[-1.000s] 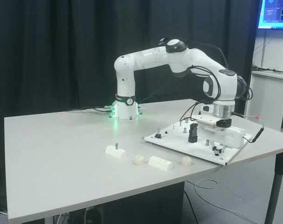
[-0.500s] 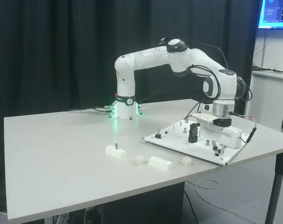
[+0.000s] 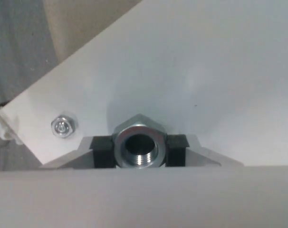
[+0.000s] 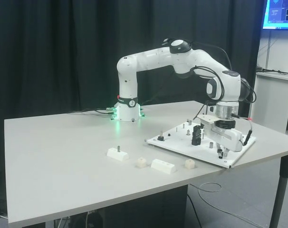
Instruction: Insert bolt 4.
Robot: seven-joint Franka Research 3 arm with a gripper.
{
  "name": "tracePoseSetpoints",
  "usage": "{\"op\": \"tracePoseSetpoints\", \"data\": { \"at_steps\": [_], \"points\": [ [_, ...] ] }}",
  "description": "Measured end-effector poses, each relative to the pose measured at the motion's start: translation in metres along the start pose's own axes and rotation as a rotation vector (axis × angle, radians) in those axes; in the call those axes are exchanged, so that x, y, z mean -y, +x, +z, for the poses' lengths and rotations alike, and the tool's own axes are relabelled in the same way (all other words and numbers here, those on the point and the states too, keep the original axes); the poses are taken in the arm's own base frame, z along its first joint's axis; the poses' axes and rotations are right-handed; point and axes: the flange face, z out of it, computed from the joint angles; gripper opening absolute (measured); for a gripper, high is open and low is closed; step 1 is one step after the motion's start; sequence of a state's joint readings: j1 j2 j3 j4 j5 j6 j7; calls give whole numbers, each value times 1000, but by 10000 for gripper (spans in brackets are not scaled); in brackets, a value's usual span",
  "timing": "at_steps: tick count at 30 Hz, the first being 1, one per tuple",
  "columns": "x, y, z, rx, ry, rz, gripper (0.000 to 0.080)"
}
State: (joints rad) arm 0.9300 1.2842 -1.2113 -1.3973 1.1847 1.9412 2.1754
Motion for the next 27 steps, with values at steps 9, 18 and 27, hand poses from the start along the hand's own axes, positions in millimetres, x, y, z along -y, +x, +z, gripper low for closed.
{"op": "tracePoseSetpoints", "data": {
  "at_steps": [9,18,27],
  "points": [
    [1,0,0,5,1,60,225],
    [1,1,0,6,1,84,225],
    [1,1,0,6,0,84,225]
  ]
}}
